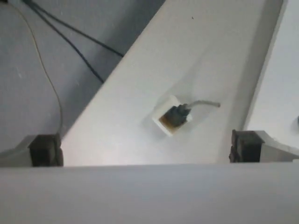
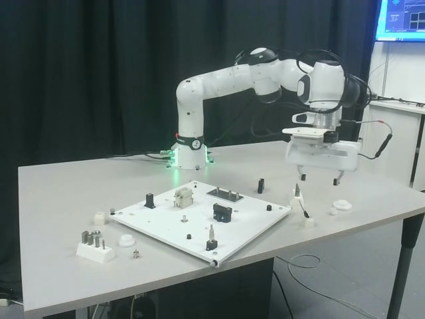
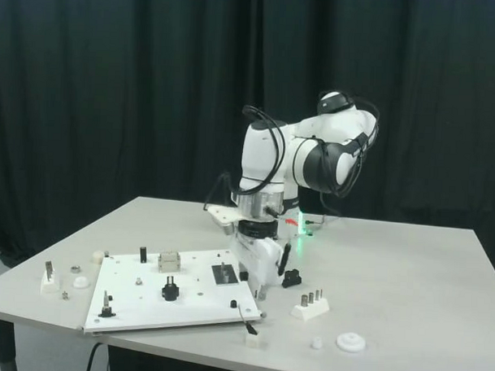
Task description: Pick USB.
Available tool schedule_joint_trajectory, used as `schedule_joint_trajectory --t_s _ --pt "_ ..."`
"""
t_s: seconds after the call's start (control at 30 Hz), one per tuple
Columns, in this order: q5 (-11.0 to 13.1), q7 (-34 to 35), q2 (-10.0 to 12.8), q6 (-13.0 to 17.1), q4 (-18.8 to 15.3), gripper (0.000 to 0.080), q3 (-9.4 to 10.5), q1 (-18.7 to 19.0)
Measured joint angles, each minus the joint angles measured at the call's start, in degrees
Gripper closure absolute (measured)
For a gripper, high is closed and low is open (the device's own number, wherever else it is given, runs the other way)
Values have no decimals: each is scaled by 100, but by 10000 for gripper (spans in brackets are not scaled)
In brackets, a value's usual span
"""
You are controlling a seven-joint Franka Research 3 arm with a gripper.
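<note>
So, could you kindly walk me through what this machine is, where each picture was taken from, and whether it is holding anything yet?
The white machine is a robot arm with seven joints, bolted to a grey table. At its end is a pincer with two fingers, which stand open and hold nothing.

Two pictures come from cameras in the room, on different sides of the table. The third comes from a camera on the wrist, looking down past both fingertips.

On the table lies a white board carrying small black and grey parts, with a few loose white pieces around it. Near the table's edge, just past the board's corner, sits the USB plug in a small white holder, with a short cable. The pincer hangs above it, apart from it.
</note>
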Motion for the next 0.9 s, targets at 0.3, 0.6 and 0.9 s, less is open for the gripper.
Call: schedule_joint_trajectory --t_s 0.3,0.6,0.9 --pt "-27 940 51 395 -10 3 163 14" --pt "-68 2226 57 528 -43 3 295 17" --pt "-150 3166 73 572 -73 3 374 64"
